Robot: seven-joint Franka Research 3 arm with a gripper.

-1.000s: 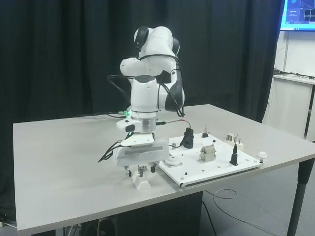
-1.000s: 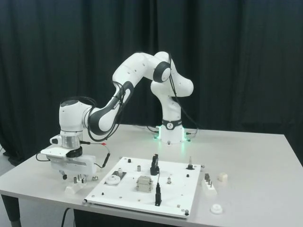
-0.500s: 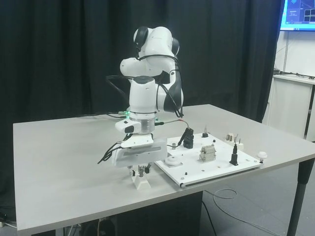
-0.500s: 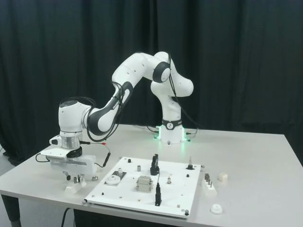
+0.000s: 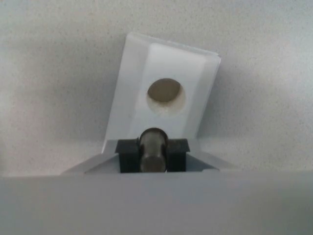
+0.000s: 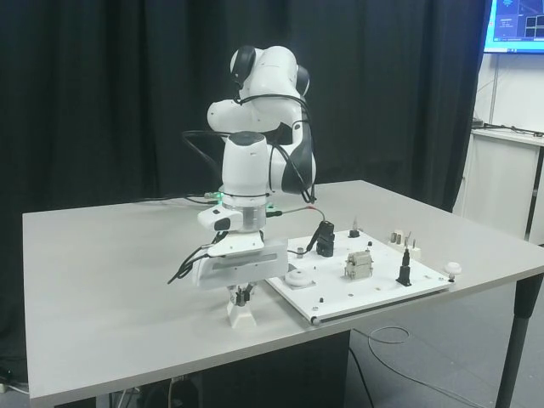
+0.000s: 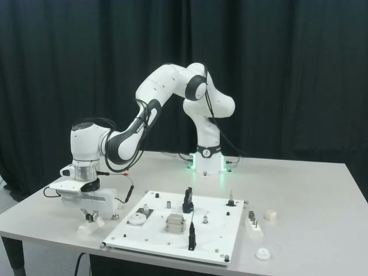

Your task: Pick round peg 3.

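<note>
Round peg 3 [image 5: 152,147], a short grey cylinder, sits upright between the black pads [image 5: 126,154] of my gripper [image 5: 152,155], which is shut on it. Beyond the peg lies its white holder [image 5: 139,93] with an open round hole [image 5: 165,90]. In the first room view my gripper [image 6: 242,295] hangs just above that holder [image 6: 241,317], close to the table's front edge. The second room view shows the gripper [image 7: 89,216] over the holder [image 7: 86,229], left of the white board. Whether the peg's lower end still touches the holder is hidden.
A white task board [image 6: 378,289] with a black connector [image 6: 324,238], a grey block [image 6: 359,265] and small pegs lies right beside the holder. Small white parts [image 7: 266,215] rest past the board. A black cable [image 6: 183,265] trails from my wrist.
The fingers, spread on either side of the peg a second ago, have come together on it. The hand has risen slightly above the holder.
</note>
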